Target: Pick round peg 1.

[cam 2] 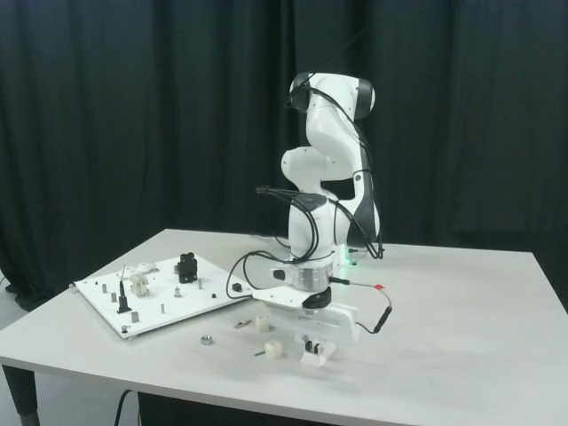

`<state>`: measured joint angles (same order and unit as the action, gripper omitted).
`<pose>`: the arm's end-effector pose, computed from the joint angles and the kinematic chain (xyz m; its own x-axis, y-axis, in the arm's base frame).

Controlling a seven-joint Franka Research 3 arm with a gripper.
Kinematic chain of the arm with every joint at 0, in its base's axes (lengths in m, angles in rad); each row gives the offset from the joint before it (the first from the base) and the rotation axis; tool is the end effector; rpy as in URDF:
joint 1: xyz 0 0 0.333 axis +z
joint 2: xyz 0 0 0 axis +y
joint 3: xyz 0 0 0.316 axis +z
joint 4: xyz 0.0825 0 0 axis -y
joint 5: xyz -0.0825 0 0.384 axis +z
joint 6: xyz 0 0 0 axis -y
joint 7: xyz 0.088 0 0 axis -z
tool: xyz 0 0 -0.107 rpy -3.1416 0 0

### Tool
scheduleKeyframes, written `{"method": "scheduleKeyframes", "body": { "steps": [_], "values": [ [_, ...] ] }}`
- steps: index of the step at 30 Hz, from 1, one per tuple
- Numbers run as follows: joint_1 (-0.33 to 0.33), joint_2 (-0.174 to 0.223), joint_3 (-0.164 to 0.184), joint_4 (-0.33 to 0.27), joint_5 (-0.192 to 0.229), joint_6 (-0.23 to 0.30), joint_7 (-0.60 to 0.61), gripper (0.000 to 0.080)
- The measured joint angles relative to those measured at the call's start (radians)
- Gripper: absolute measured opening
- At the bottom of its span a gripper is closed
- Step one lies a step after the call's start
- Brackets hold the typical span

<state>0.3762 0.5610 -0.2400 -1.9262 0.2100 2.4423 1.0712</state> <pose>0.6158 0.0901 0.2005 0.4854 -0.8741 -0.0142 -0.8740 -0.4856 0.0171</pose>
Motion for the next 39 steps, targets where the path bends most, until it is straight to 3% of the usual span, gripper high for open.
{"method": "scheduleKeyframes", "body": {
  "steps": [1, 9, 10, 21, 30, 39],
  "values": [
    [0.0, 0.0, 0.0, 0.0, 0.0, 0.0, 0.0, 0.016],
    [-0.002, 0.0, 0.0, 0.0, 0.0, -0.003, 0.0, 0.016],
    [-0.003, 0.0, 0.0, 0.0, 0.0, -0.004, 0.0, 0.0035],
    [-0.005, -0.014, -0.002, 0.015, 0.0, -0.06, 0.001, 0.0035],
    [-0.006, -0.05, -0.012, 0.03, -0.001, -0.128, 0.003, 0.0035],
    [-0.006, -0.08, -0.023, 0.031, -0.005, -0.157, 0.003, 0.0034]
  ]
}}
